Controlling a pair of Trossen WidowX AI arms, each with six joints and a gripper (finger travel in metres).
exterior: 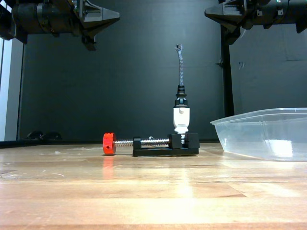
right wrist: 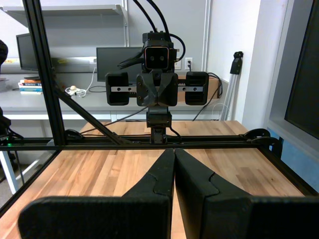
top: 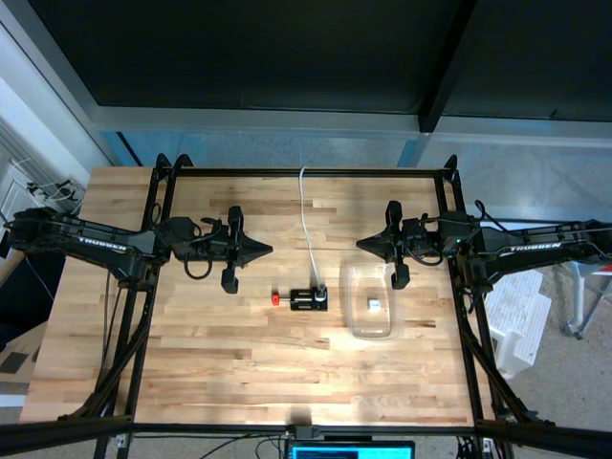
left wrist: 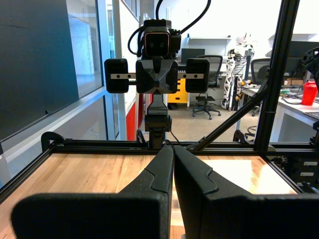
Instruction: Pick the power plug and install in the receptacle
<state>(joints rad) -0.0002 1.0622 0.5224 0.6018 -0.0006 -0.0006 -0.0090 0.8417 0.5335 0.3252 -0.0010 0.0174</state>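
Pale wooden planks are forming the table [top: 191, 354], with a dark wall rising behind it. Near the middle, a small black vise [top: 308, 300] with a red knob [top: 275, 298] is clamping the small white round-faced receptacle [exterior: 181, 117] upright. Its long white cable [top: 306, 215] is trailing away toward the far edge. Just right of the vise, a clear rectangular plastic tray [top: 368, 327] is holding a tiny whitish piece [top: 375, 304]. The tiny black blocky power plug is not showing clearly anywhere; it may be lying in the tray beside that piece, but I cannot tell.

The left gripper [top: 268, 251] is hovering high above the table on the knob side of the vise, its fingers pressed together on nothing. The right gripper [top: 360, 246] is hanging equally high on the tray's side, likewise clenched and empty.

Something so small is probably handling as a light, rigid, smooth bit of plastic, prone to skidding or twisting under a pinch. Gripping across its flat sides at mid-body, with the mating end left free, is looking like the safest hold. The vise should be bracing the receptacle against the push.
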